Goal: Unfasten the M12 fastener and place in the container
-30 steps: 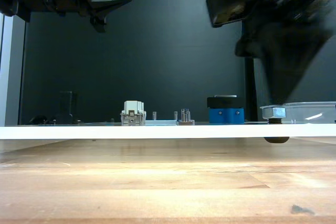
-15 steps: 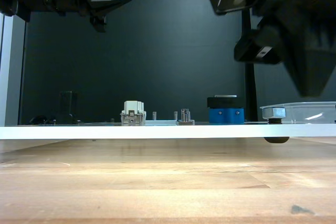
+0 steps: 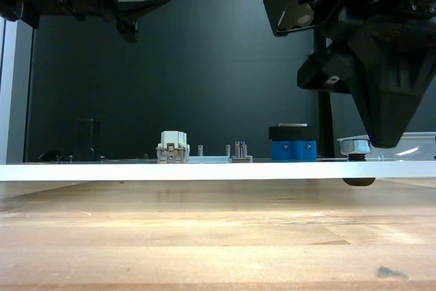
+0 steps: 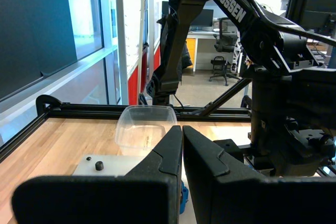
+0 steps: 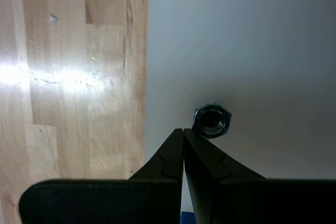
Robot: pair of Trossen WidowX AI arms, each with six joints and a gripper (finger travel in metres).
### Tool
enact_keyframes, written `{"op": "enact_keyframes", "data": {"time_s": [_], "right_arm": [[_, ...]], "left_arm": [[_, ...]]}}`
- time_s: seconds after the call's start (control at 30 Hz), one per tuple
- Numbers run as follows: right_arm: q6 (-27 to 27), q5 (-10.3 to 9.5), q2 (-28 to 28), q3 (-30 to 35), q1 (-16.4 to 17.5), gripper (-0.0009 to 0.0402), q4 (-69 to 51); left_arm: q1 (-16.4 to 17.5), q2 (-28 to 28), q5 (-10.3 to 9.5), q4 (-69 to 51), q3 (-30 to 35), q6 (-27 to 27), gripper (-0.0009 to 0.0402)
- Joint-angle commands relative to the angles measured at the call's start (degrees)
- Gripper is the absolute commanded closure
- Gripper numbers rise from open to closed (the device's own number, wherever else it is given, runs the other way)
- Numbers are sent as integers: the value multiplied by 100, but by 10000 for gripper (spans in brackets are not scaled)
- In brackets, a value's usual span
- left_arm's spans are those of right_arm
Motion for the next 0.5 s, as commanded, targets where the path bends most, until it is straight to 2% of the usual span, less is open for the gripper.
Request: {"op": "enact_keyframes", "data": {"time_s": [0.03, 0.17, 0.23, 0.27, 0.3, 0.37, 0.4, 0.43, 0.5], "right_arm": [[4, 144, 4, -26, -2, 393, 2], [4, 179, 4, -26, -7, 393, 4], [4, 308, 2, -26, -7, 393, -4], [7, 468, 0, -24, -7, 393, -26], [85, 782, -7, -17, -7, 393, -107], [459, 1576, -46, 26, -4, 393, -428], [627, 1893, -59, 59, -2, 393, -568], [758, 2103, -87, 90, 0, 393, -664], [820, 2175, -125, 109, 0, 393, -691]], "left_arm": [[0, 0, 2, 2, 0, 2, 393], [2, 0, 2, 2, 0, 2, 393], [0, 0, 2, 2, 0, 2, 393], [2, 0, 2, 0, 0, 2, 393], [0, 0, 2, 2, 0, 2, 393], [2, 0, 2, 2, 0, 2, 393], [2, 0, 2, 2, 0, 2, 393], [0, 0, 2, 2, 0, 2, 393], [2, 0, 2, 2, 0, 2, 393]]}}
